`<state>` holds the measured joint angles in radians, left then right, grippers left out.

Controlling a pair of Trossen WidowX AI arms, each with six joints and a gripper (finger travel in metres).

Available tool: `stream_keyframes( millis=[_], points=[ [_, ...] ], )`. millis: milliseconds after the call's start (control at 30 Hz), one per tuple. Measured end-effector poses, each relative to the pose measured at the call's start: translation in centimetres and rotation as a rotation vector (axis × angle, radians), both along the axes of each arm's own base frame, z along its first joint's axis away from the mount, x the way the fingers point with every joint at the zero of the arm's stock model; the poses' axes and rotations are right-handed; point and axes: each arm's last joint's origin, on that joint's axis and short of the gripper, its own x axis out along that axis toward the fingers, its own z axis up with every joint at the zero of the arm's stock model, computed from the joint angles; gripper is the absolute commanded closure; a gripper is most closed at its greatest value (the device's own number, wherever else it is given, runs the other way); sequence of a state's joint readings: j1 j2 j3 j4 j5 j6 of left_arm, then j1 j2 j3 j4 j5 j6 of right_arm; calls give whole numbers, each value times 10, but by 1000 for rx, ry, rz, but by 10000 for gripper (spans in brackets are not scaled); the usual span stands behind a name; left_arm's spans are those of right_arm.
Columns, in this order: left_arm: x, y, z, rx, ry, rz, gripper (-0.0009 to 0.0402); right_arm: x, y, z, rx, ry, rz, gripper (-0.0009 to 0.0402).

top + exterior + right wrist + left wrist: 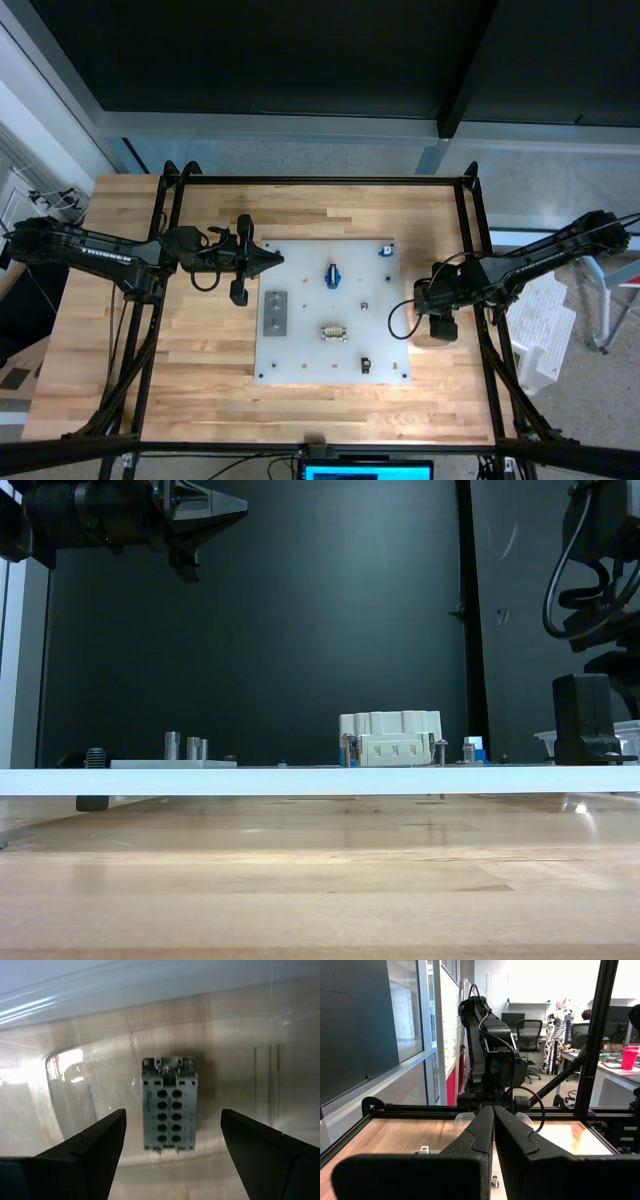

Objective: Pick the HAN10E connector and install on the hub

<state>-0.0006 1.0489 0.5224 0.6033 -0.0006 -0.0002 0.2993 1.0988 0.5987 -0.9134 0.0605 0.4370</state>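
From above, your wide-open, empty right gripper hides the HAN10E connector; left gripper, closed and empty, hovers over the board edge.

Showing matte black all over on the left arm and right arm. Carrying white TROSSEN lettering along the left one. Trailing looped black cables by the right one. Ending in the left hand, left of the high view's centre, with wedge-shaped fingers tapering together. Ending in the right hand, right of centre, with broad fingers sloping to blunt tips.
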Motion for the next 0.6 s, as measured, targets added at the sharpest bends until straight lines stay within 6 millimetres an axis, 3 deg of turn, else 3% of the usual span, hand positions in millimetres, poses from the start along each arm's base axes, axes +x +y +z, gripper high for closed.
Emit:
stream_keyframes(
  millis=[600],
  points=[
    [0,0,0,0,0,0,393,6,2,-24,-2,6,-1,129]
  ],
)
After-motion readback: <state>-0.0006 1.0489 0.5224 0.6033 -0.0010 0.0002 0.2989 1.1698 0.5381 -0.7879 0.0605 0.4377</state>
